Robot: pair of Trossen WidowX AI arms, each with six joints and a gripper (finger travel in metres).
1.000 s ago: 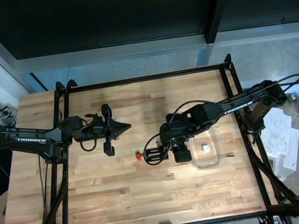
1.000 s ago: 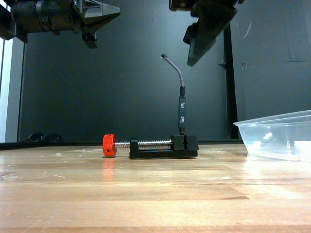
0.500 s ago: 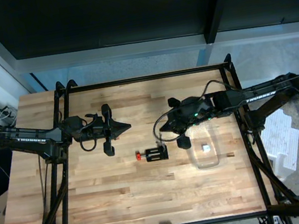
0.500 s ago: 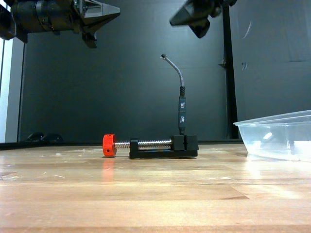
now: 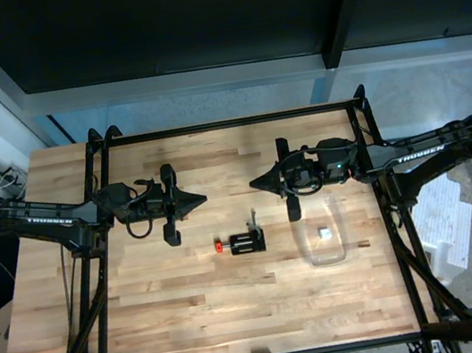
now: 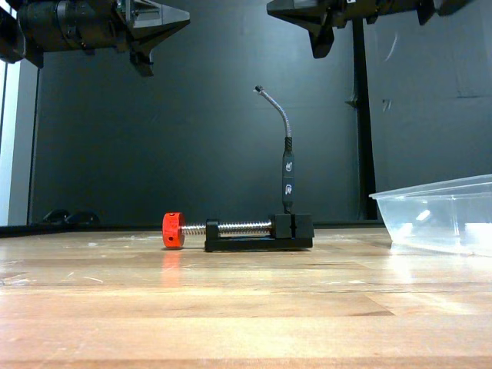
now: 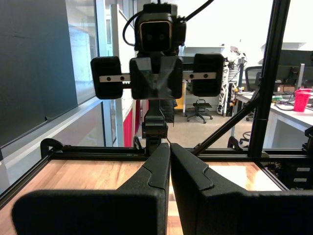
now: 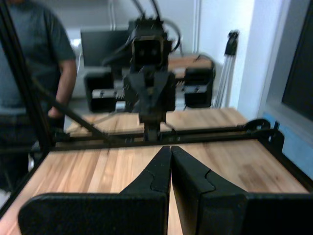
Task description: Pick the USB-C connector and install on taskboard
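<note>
**Closed, empty, aloft**

The right gripper point(image 5: 252, 183) hangs high above the table point(image 5: 195, 310), fingers pressed together, holding nothing; the left gripper point(image 5: 204, 199) faces it, likewise closed and empty; below sits the taskboard point(image 6: 257, 233), the USB-C connector point(image 6: 287, 175) standing upright in it; a clear tray point(image 6: 430, 194) lies near, rightward.

1. High view: even overhead light, the table point(image 5: 196, 319) bright, the backdrop dark.
2. Low view: I get a soft sheen on the wood nearest me.
3. Beyond the jaws of the left gripper point(image 7: 169, 147), high over the table's left half, the far room glares white.
4. Past the jaws of the right gripper point(image 8: 170, 148), high opposite, everything blurs.
</note>
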